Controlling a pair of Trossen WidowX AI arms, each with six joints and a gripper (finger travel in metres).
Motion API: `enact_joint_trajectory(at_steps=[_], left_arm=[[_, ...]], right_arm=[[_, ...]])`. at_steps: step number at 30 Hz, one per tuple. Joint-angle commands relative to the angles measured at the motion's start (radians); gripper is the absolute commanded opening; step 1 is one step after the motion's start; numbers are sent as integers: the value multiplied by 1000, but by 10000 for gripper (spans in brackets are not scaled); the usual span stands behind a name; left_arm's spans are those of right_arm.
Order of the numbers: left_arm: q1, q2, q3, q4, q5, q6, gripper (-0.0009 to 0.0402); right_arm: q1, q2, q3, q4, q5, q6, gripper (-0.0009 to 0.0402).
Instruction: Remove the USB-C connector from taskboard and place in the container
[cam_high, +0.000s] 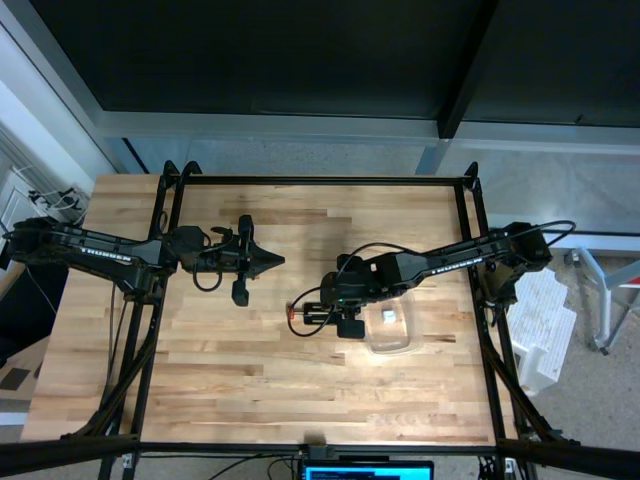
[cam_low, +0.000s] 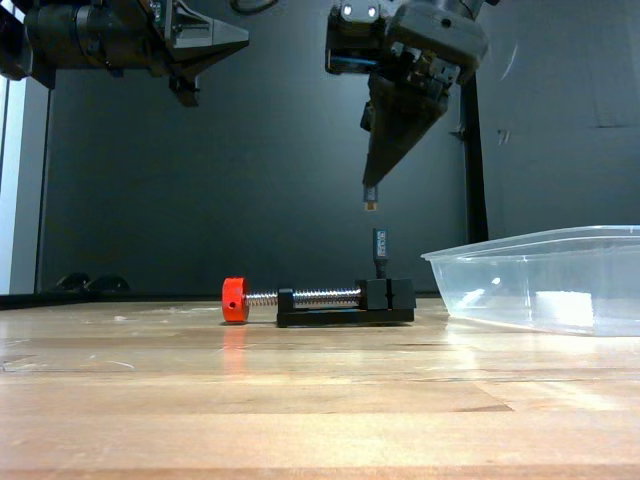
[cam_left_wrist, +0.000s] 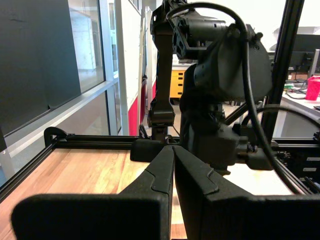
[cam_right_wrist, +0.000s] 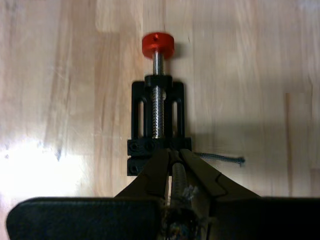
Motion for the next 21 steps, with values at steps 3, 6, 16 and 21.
enact_joint_trajectory(at_steps=[3,6,16,21], left_arm=[[0,0,0,0,0,0,0],[0,0,0,0,0,0,0],[0,0,0,0,0,0,0],[0,0,0,0,0,0,0]], right_arm=[[1,-19,-2,-9,-4,0,0],[2,-32,-2,-15,-4,1,0],[14,-99,-34,-70,-4,6,0],[26,-182,-121,-69,-4,10,0]])
